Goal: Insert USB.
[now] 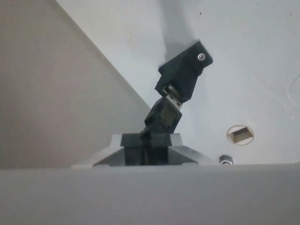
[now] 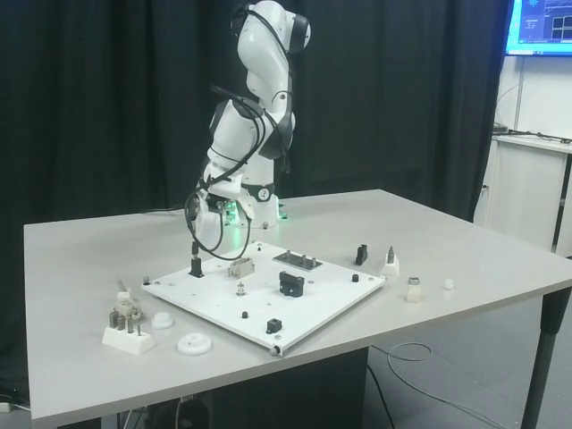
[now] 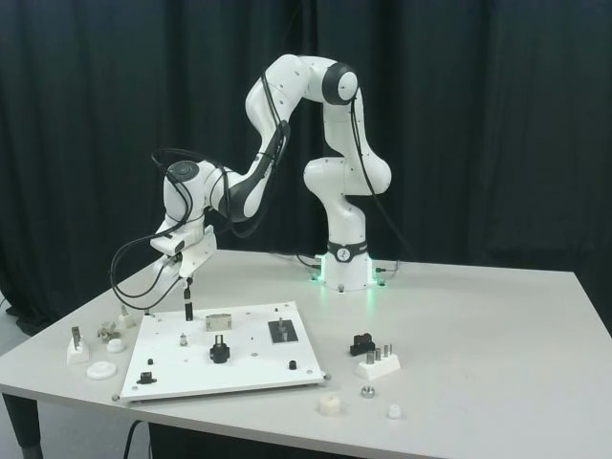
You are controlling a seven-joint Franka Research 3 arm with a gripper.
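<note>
My gripper (image 1: 151, 140) is shut on a black USB plug (image 1: 163, 115). The plug's metal tip meets the opening of a black socket block (image 1: 185, 70), which is screwed to the white board (image 1: 253, 56). How far in the tip reaches is hidden. In the first room view the gripper (image 2: 194, 243) hangs over the board's far left corner, with the plug (image 2: 194, 260) upright on the socket (image 2: 196, 272). The second room view shows the gripper (image 3: 187, 284), the plug (image 3: 188, 298) and the socket (image 3: 188, 314) stacked the same way on the board (image 3: 249, 373).
The board carries a black block (image 2: 290, 286), a grey connector (image 2: 239, 267) and a dark plate (image 2: 298, 260). A white holder with pins (image 2: 125, 329) and white gears (image 2: 190, 344) lie beside it on the grey table (image 2: 89, 259). A cut-out hole (image 1: 240, 134) lies near the socket.
</note>
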